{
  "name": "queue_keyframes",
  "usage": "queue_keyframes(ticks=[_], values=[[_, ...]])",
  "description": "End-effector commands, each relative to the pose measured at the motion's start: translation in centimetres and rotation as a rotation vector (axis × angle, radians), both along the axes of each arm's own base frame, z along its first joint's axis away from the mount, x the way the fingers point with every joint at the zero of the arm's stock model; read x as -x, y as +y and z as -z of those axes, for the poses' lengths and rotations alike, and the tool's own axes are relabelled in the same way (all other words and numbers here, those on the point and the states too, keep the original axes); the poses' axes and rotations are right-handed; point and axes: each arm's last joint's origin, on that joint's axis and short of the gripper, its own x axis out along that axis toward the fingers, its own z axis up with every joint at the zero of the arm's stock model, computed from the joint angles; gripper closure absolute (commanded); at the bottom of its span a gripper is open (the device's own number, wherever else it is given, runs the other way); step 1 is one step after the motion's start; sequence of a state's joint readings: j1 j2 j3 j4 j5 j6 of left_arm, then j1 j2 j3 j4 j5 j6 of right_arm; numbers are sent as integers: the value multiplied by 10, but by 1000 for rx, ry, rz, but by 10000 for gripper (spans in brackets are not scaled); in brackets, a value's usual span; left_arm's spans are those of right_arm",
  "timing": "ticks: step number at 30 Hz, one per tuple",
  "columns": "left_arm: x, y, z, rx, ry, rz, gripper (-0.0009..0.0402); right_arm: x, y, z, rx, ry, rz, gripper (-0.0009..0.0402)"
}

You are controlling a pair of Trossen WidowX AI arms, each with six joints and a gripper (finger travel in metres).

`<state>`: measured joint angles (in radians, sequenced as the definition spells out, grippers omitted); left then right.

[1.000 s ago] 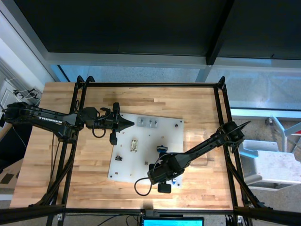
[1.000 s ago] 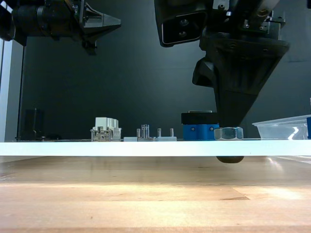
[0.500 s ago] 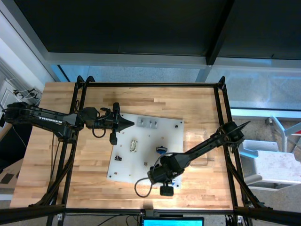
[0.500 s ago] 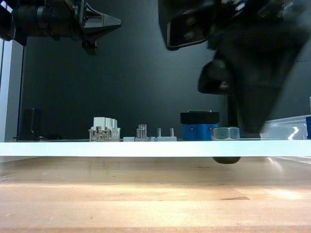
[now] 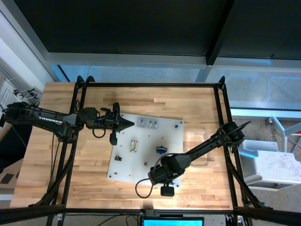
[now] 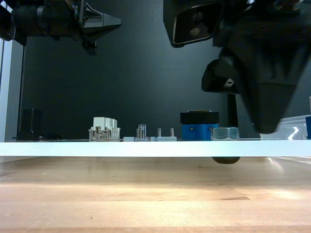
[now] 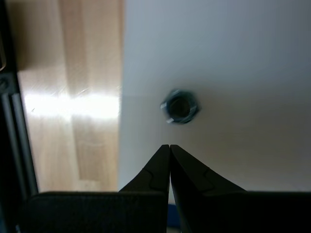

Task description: Pick the M12 fastener and fasten on the M12 threads

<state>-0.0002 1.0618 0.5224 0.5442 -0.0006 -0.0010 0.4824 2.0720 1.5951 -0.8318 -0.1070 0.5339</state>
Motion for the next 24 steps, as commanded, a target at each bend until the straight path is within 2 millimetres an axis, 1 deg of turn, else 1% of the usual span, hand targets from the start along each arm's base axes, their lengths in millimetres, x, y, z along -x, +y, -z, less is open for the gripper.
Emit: queue_keyframes(ticks=[1, 12, 24], values=[[0, 0, 0, 0, 0, 0, 393, 0, 1, -1, 0, -2, -1, 393], [0, 0, 0, 0, 0, 0, 393, 2, 0, -7, -4, -18, -1, 393], [0, 0, 0, 0, 0, 0, 393, 5, -4, -28, 5, -82, 20, 393]])
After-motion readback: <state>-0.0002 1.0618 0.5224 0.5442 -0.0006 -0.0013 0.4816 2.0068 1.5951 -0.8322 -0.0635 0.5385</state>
